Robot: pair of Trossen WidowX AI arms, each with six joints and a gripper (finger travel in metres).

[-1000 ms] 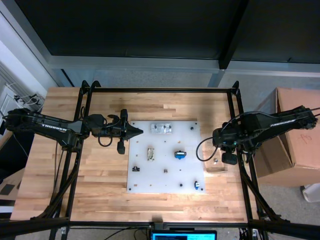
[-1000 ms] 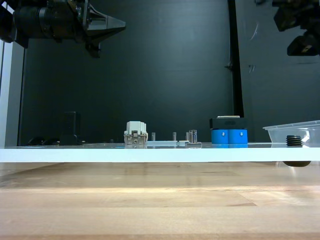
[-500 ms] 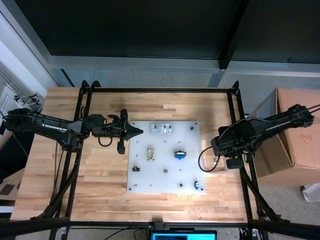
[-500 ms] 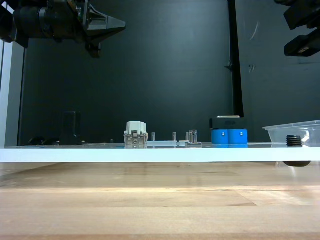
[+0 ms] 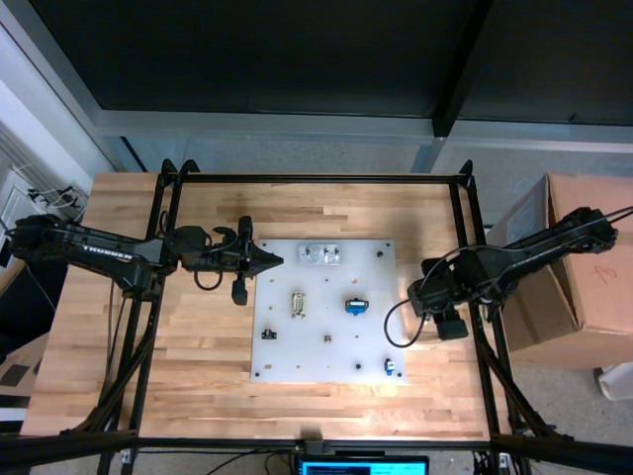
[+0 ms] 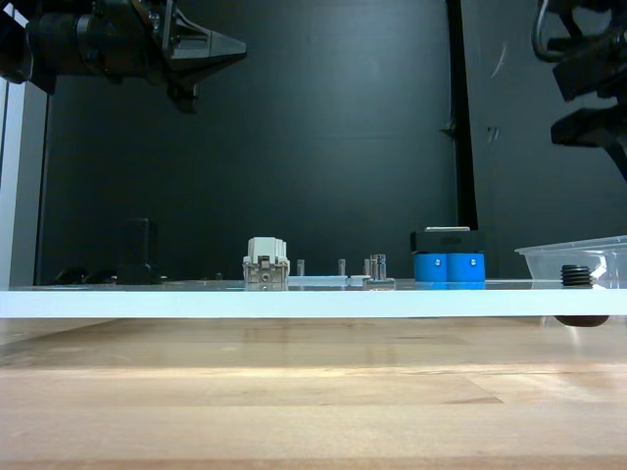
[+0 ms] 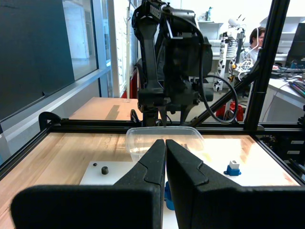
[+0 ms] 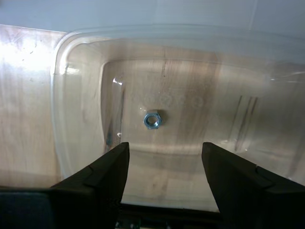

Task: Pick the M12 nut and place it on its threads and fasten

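The small silver nut (image 8: pixel 152 119) lies flat and free on the floor of the clear tray (image 8: pixel 59 95), clear of its stud. My right gripper (image 8: pixel 164 148) hangs open above the tray, one finger to each side of the nut and well above it. In the high view the right gripper (image 5: pixel 436 308) covers the tray just off the board's right edge. The black ribbed stud (image 6: pixel 578 276) stands bare, its ribs showing. My left gripper (image 5: pixel 277 260) is shut and empty, high over the board's far left edge (image 6: pixel 240 44).
The white board (image 5: pixel 297 366) carries a beige connector (image 6: pixel 265 266), a blue block (image 6: pixel 448 264) and small silver posts (image 6: pixel 378 266). A cardboard box (image 5: pixel 584 267) stands beyond the table's right edge. Black frame rails (image 5: pixel 316 179) ring the table.
The right gripper has moved left and downward, settling over the clear tray. The left arm has not moved. The nut has stayed in the tray.
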